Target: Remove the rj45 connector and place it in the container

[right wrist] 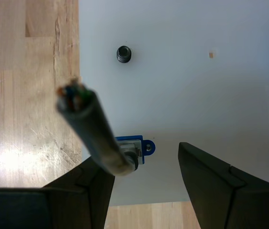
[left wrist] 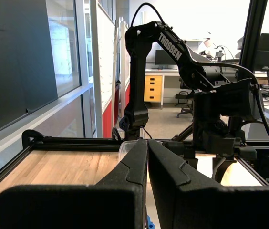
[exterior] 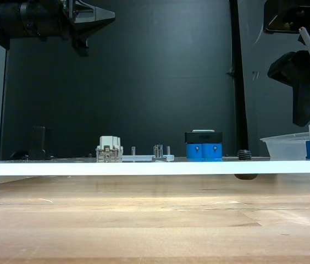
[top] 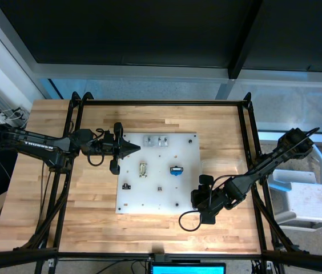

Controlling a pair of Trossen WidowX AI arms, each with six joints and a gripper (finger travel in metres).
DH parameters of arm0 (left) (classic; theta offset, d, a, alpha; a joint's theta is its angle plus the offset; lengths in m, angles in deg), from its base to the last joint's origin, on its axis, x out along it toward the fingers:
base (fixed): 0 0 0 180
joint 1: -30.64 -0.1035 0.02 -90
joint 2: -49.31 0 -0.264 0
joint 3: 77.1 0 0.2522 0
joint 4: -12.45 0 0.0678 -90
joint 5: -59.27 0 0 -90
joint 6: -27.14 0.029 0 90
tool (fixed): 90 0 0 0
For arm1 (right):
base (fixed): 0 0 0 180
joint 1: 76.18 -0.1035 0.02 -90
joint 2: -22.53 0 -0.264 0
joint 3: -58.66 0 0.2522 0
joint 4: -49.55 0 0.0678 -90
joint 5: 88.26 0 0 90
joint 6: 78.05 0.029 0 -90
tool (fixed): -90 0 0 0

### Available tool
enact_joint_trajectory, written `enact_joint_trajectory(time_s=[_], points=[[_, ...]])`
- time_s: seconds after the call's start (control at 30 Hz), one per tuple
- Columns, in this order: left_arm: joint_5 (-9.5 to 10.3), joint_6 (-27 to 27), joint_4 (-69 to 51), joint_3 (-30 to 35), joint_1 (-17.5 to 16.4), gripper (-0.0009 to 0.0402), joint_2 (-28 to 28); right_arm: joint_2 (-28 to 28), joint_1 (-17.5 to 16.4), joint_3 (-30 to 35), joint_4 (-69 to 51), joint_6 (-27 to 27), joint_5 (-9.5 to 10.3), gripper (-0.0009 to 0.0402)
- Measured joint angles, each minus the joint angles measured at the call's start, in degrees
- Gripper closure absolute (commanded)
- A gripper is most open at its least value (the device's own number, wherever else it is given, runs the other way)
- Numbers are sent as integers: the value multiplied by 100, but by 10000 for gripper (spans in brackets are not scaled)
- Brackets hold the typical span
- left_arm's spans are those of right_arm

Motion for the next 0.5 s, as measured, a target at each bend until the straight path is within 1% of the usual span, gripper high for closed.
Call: enact_joint_trajectory(time_s=[0.17,0.33,0.5], points=[[2,2,0,2,0,393,0,0,2,4,15,-15,4,278],[0,2,0,0,0,393,0,0,0,4,31,-42,42,328],[2,2,0,2,0,393,0,0,2,7,-4,-61,22,378]])
